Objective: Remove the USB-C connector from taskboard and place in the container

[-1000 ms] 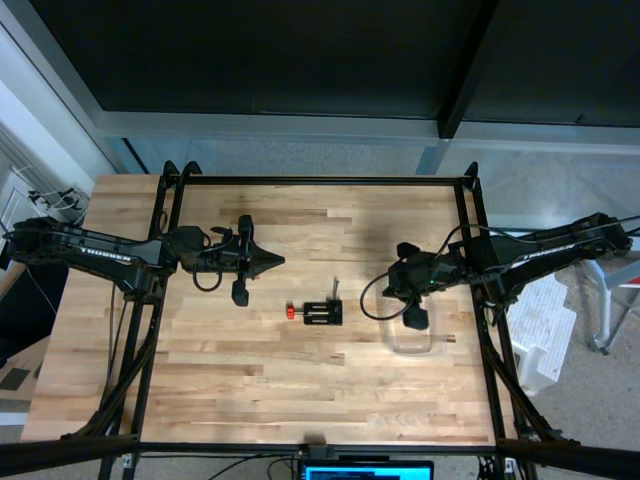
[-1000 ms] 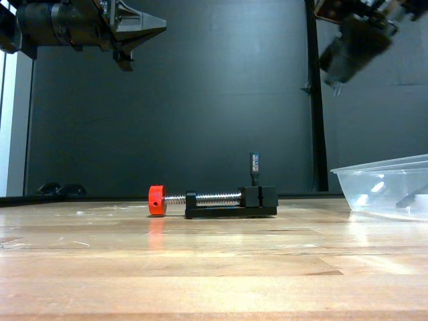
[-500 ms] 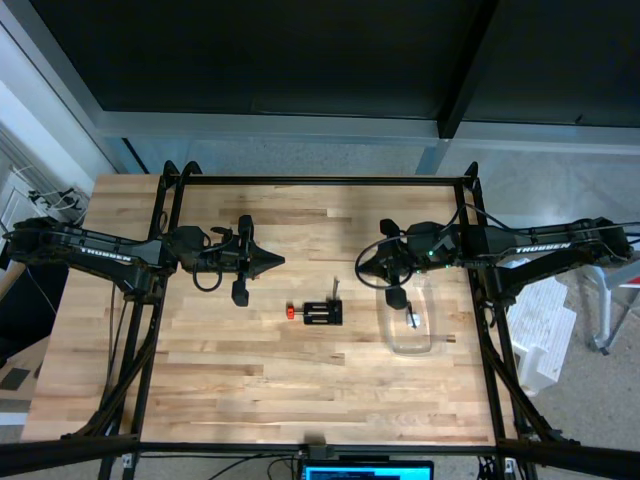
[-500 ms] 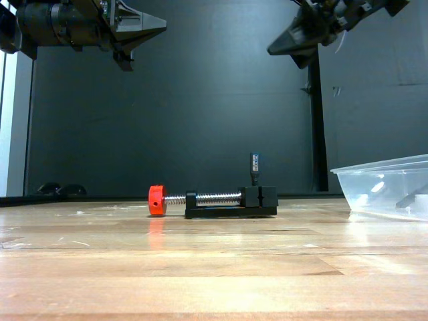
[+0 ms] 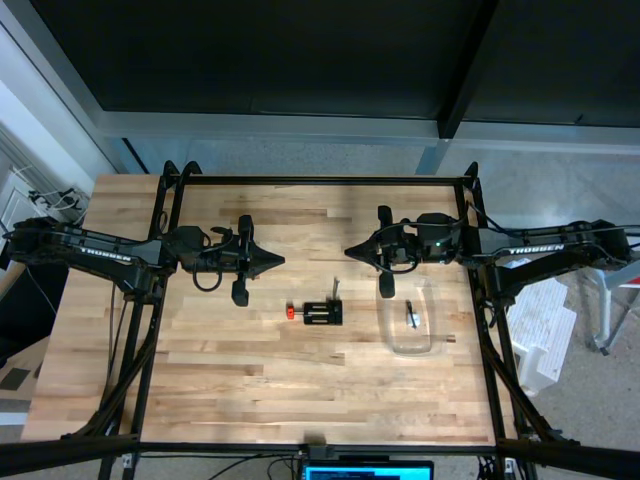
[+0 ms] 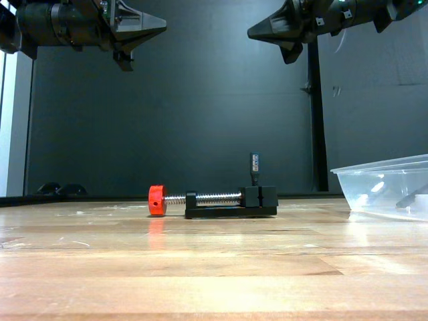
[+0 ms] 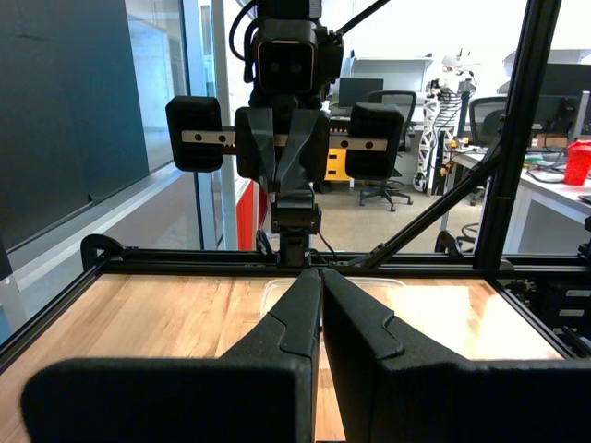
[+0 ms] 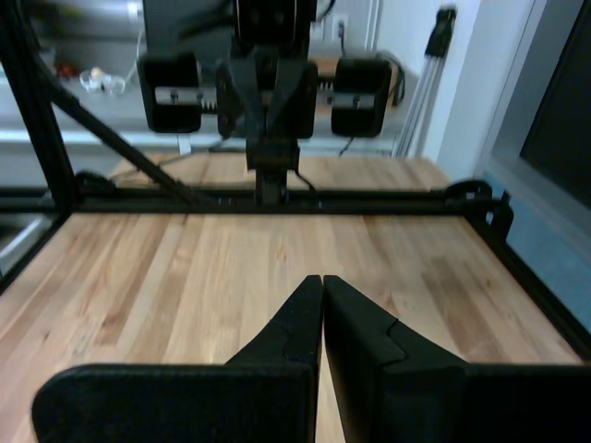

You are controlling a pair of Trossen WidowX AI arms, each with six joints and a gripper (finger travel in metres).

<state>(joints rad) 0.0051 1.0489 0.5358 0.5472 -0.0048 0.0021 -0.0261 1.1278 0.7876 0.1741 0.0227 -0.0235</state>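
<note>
Seen from the near edge, a lit laptop screen (image 5: 366,470) sits just below the pale wooden table (image 5: 230,390), which is enclosed by a black frame (image 5: 320,181). At mid-table lies the taskboard (image 5: 322,313), a small black block lying crosswise with its orange-red knob (image 5: 291,312) on the left; a thin upright piece (image 6: 254,167) stands at the end away from the knob. To its right, well apart from it, the container (image 5: 408,351) rests flat on the table. It holds the USB-C connector (image 5: 410,316), a slim dark plug; in the low view this shows through the clear wall as a slanted dark bar (image 6: 409,196). Farther back, both arms are raised well above the wood and point inward at one another. The left tool (image 5: 278,261) hangs over the left half and is clenched on nothing. The right tool (image 5: 350,250), beyond the container's far left corner, is likewise clenched and empty. A dark wall (image 5: 260,50) closes the room behind the table.
</note>
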